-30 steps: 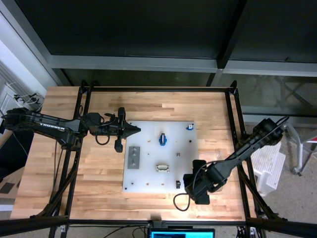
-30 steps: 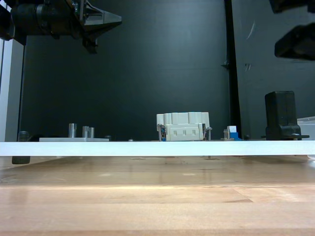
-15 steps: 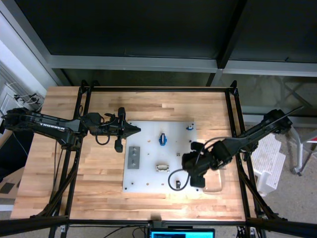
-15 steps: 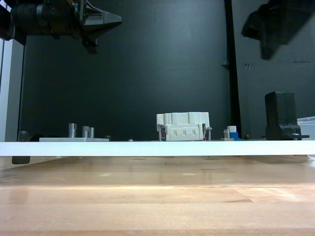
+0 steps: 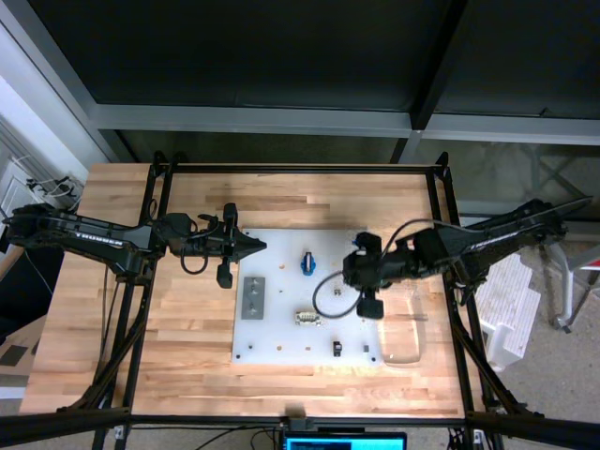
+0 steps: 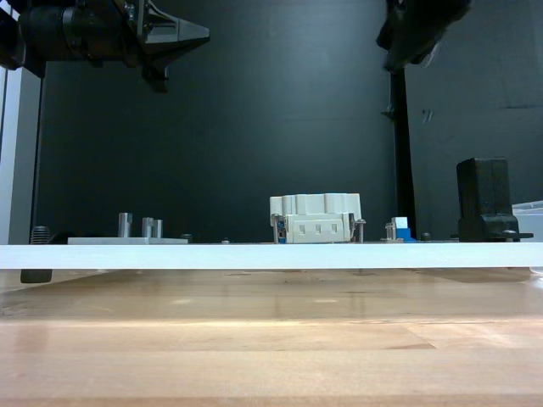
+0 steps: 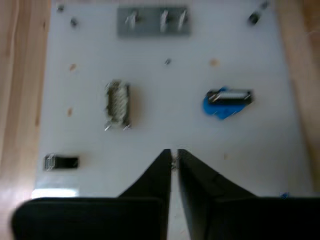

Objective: Pick the 16mm bar and install on taskboard

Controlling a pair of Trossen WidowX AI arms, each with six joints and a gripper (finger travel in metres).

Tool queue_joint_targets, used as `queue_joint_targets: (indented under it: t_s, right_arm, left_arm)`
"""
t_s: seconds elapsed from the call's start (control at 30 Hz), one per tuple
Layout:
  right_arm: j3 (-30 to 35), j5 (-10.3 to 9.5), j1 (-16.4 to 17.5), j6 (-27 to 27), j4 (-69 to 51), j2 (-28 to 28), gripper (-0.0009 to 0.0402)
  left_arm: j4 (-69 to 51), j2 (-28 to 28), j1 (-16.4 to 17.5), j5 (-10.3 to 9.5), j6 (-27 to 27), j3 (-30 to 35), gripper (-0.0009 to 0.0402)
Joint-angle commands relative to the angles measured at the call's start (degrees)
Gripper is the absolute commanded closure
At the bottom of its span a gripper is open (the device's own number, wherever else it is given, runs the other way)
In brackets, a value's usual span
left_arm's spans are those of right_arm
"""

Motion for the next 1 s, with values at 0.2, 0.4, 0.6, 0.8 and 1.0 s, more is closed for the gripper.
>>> queue_joint_targets:
  t_s: [0.2,0.4,0.6,0.8,1.0]
  right_arm:
    - [-3.8,-0.17,-5.8,-7.4,10.5,-4.6,0.0392]
    - [-9.3,-0.68,-8.9,-10.3,22.6,-8.4,0.0393]
    - [-15.6,-3.93,-11.5,-12.5,35.8,-11.2,0.0393]
    - [-21.9,-4.94,-12.5,-13.8,46.6,-14.2,0.0393]
    - [-26.9,-5.38,-12.7,-14.6,54.1,-16.8,0.0393]
  left_arm:
    - [0.0,0.0,0.0,0.02,0.0,0.0,0.0393]
    - [0.0,0.0,0.0,0.02,0.0,0.0,0.0393]
    - [0.0,0.0,0.0,0.02,0.0,0.0,0.0393]
    - [0.0,0.0,0.0,0.02,0.0,0.0,0.0393]
    - [0.0,0.0,0.0,0.02,0.0,0.0,0.0393]
